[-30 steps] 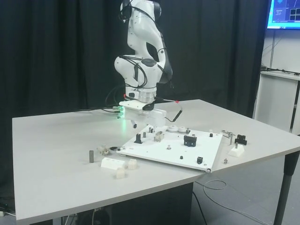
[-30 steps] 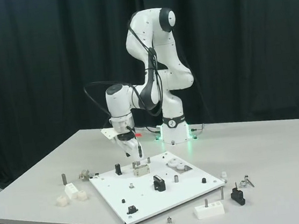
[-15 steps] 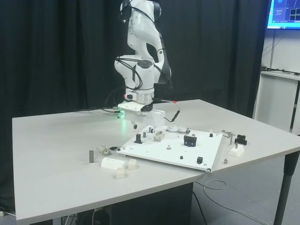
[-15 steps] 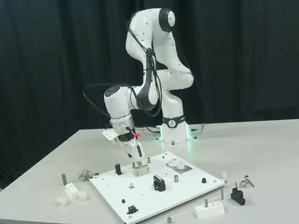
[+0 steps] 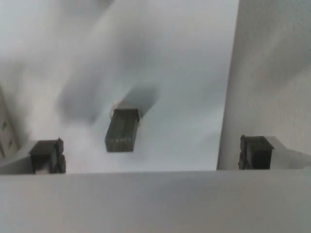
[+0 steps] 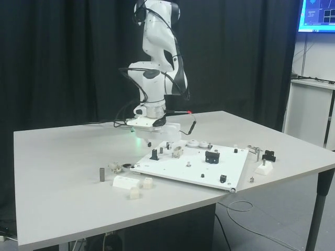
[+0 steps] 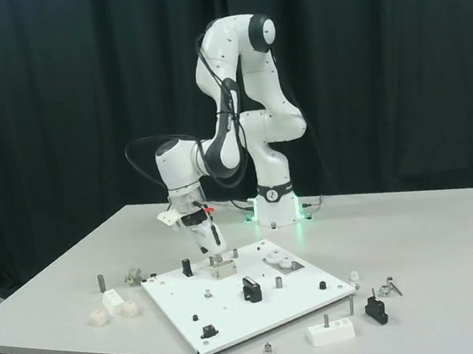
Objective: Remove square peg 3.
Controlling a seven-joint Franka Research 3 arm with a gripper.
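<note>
Gripper [image 5: 150,153] above white board [image 7: 234,301], fingers [image 5: 47,156] spread wide, holding nothing. Dark square peg [image 5: 122,129] upright in board directly beneath, between the two fingertips, touching neither. In second room view, gripper [image 7: 211,250] tilted over board's far edge, just above small grey fitting [image 7: 223,269]. White blocks [image 7: 112,306] well apart on grey table [image 7: 432,240].

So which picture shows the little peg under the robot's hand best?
The wrist view: the grey square peg stands right below the camera, between the black fingertips. In both room views it is only a tiny post on the white board, partly hidden in the first.
</note>
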